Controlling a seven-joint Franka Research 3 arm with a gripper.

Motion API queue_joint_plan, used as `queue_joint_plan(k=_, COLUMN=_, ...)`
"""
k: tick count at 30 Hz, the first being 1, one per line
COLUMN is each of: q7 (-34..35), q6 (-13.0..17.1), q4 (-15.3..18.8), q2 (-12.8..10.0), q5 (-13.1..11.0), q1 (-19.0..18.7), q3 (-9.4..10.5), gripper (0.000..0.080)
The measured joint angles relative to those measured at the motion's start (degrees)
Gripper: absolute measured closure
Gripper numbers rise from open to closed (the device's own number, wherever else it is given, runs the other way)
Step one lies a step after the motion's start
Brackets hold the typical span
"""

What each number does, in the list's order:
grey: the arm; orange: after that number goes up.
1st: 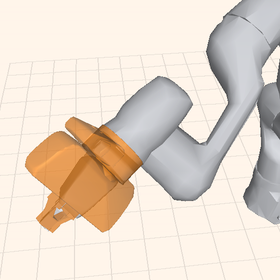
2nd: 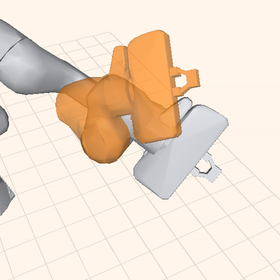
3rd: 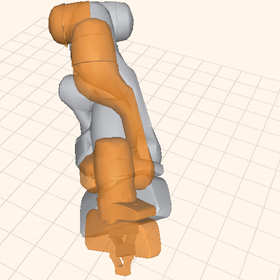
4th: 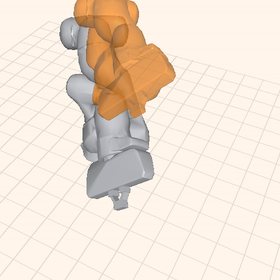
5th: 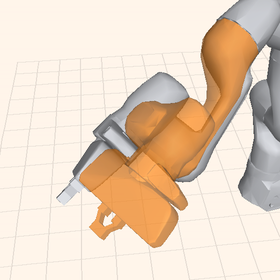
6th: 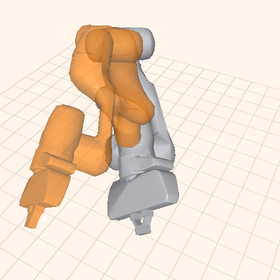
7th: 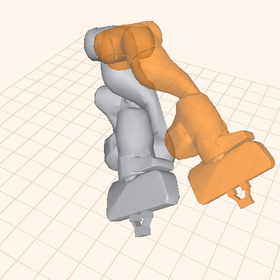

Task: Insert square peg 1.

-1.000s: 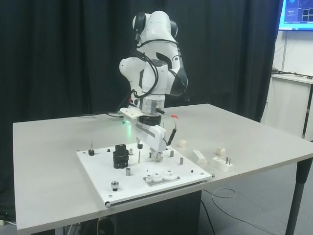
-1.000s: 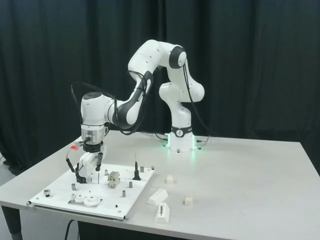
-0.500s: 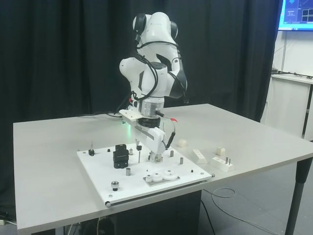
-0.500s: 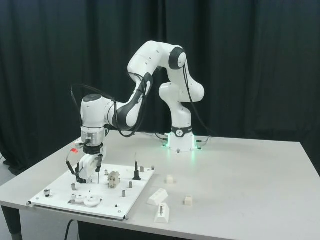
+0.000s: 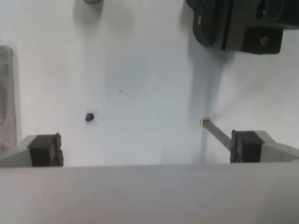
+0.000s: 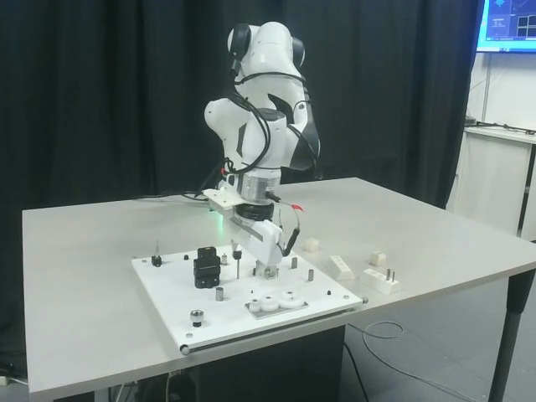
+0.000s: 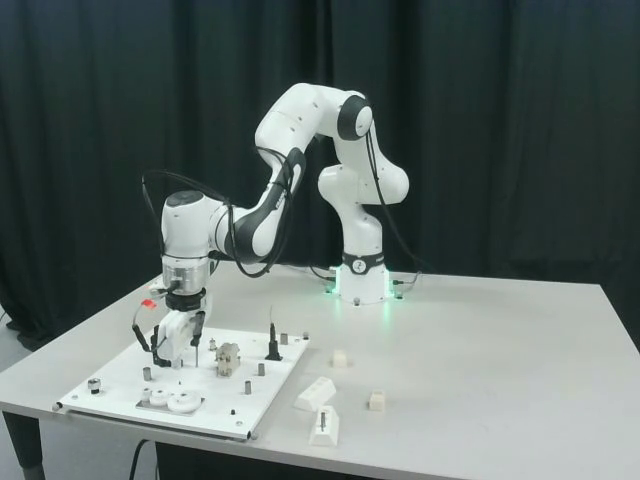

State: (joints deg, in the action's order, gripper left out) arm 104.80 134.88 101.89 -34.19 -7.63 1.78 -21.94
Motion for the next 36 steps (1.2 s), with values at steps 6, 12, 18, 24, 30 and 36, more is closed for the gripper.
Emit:
queue_joint_plan(k=6, q7=0.0, q6=0.2, q4=0.0, q2=-0.1, q5=0.3, q1=0.0, q3=-0.08, gripper=0.0003)
queue_joint_plan(k=12, q7=0.0, q6=0.6, q4=0.0, q2=-0.1, q5=0.4, q1=0.0, q3=-0.14, gripper=0.0003)
queue_joint_plan(k=18, q7=0.0, q6=0.8, q4=0.0, q2=-0.2, q5=0.4, q1=0.0, q3=-0.12, gripper=0.0003)
queue_joint_plan(k=24, q7=0.0, q6=1.7, q4=-0.1, q2=-0.7, q5=0.4, q1=-0.2, q3=0.07, gripper=0.0003)
queue_joint_plan(k=30, q7=0.4, q6=3.1, q4=-0.2, q2=-1.6, q5=0.4, q1=-0.4, q3=0.3, gripper=0.0003)
queue_joint_plan(k=36, q7=0.9, q6=3.4, q4=-0.4, q2=-2.2, q5=0.4, q1=-0.5, q3=0.34, gripper=0.0003)
